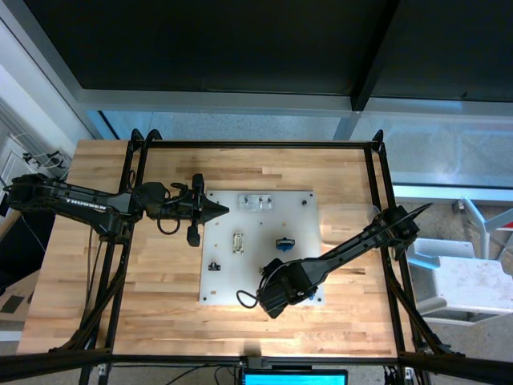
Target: Unfasten the M12 fastener and place in the container
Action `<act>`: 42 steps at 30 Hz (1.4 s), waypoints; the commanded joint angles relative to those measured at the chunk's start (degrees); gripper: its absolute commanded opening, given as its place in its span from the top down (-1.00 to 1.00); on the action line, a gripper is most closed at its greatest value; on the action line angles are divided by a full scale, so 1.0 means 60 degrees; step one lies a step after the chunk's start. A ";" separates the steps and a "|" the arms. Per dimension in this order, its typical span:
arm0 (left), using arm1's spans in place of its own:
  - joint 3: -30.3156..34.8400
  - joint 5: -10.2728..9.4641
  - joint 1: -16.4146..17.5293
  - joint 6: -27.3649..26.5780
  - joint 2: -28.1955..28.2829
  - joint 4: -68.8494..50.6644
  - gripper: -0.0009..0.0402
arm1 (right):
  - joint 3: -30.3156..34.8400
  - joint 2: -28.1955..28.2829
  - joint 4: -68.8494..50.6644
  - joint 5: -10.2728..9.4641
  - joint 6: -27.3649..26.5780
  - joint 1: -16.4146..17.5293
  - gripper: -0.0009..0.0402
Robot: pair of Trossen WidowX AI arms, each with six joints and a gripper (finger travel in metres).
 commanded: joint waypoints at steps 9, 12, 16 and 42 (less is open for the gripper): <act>0.0004 0.0004 0.0000 0.0000 0.0004 0.0000 0.96 | -0.0597 0.0036 0.0703 -0.0157 0.0208 0.0004 -0.12; 0.0004 0.0004 0.0000 0.0000 0.0004 0.0004 0.96 | -0.0605 0.0036 0.0739 -0.0138 0.0208 -0.0022 -0.07; 0.0004 0.0004 0.0000 0.0000 0.0004 0.0004 0.96 | -0.0637 0.0036 0.0729 -0.0142 0.0204 -0.0055 0.03; 0.0004 0.0004 0.0004 0.0000 0.0004 0.0004 0.96 | -0.0729 0.0033 0.0729 -0.0146 0.0109 -0.0095 0.82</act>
